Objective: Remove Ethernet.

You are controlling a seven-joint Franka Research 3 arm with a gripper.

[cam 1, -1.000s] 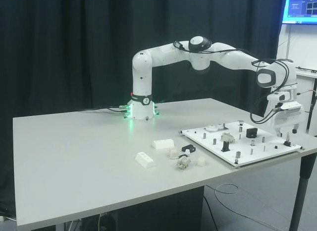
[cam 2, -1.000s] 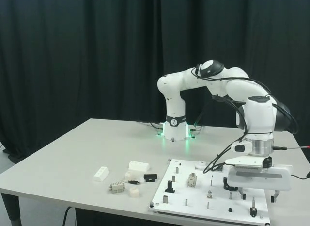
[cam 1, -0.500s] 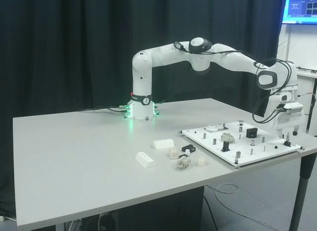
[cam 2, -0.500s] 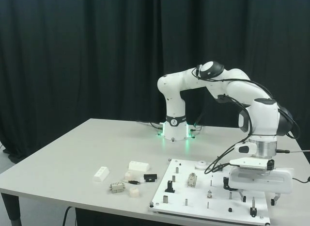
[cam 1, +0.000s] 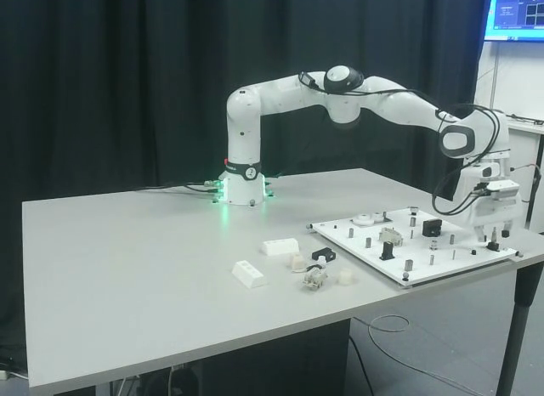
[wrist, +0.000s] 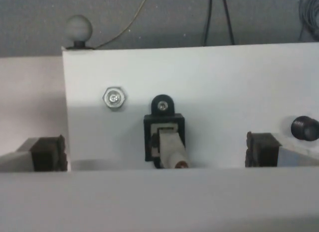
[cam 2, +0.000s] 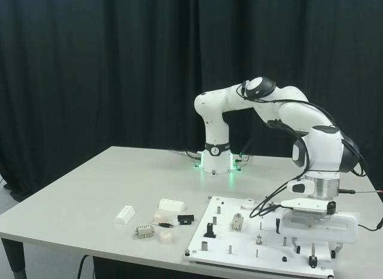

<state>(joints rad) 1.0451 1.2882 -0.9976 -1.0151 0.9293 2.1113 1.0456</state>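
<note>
I see grey Ethernet plug [wrist: 169,148] seated in black socket [wrist: 164,137] on white board [wrist: 209,92], near board's corner. My gripper [wrist: 157,153] spread wide, empty, fingers [wrist: 49,154] flanking plug, which sits midway between. Plug axis upright; judge straight descent, then close.

On the white board [wrist: 209,82], the Ethernet plug [wrist: 168,151] sits in its black socket [wrist: 164,137] with bare board on either side, up to each open finger [wrist: 49,153]. A hex bolt [wrist: 114,98] stands near the socket, towards the board's corner, where a ball-topped post [wrist: 79,29] rises; a black knob [wrist: 305,128] stands past the other finger
</note>
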